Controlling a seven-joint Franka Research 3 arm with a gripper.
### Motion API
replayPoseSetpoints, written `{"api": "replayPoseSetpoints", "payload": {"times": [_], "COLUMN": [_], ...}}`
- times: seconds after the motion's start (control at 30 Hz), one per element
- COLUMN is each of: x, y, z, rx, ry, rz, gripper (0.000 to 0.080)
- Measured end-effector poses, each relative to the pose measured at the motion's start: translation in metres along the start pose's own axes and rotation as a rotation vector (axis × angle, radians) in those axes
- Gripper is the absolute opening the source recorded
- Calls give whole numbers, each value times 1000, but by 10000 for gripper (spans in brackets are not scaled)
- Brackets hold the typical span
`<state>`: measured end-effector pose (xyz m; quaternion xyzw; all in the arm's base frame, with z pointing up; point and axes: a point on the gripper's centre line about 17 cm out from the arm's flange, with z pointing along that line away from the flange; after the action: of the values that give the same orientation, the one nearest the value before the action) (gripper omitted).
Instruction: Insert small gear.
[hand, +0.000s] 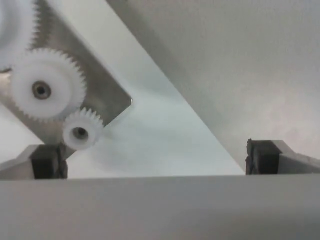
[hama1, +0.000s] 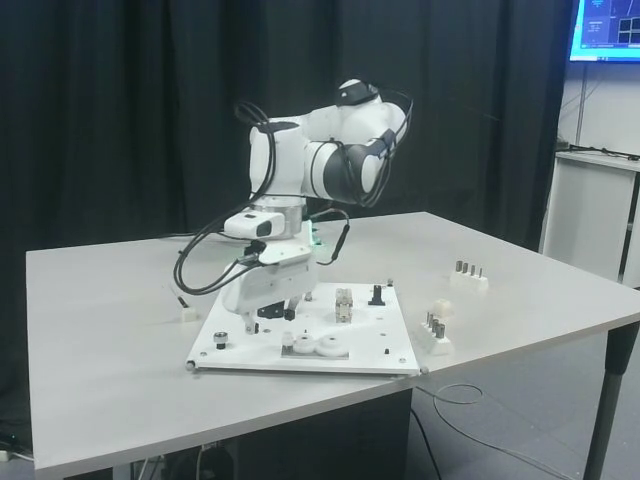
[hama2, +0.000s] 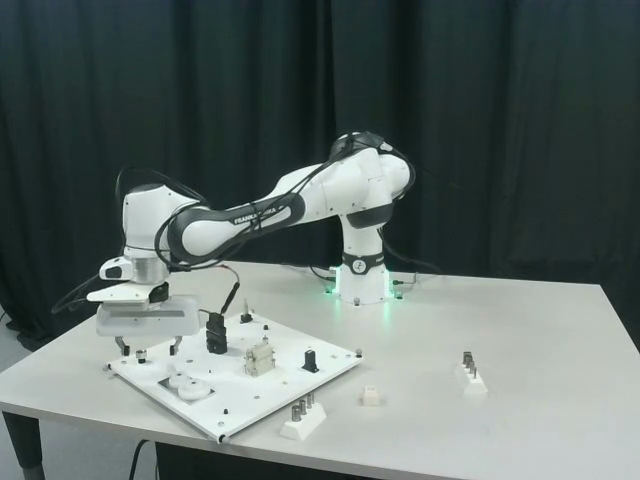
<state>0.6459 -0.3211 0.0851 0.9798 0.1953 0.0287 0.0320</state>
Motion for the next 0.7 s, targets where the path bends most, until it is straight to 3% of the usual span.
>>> {"api": "replayPoseSetpoints", "payload": {"times": [0.7], "x": [-5], "y": [3], "z": [18], "rx": [29], "ry": [-9], "rz": [82], "gripper": [800]}}
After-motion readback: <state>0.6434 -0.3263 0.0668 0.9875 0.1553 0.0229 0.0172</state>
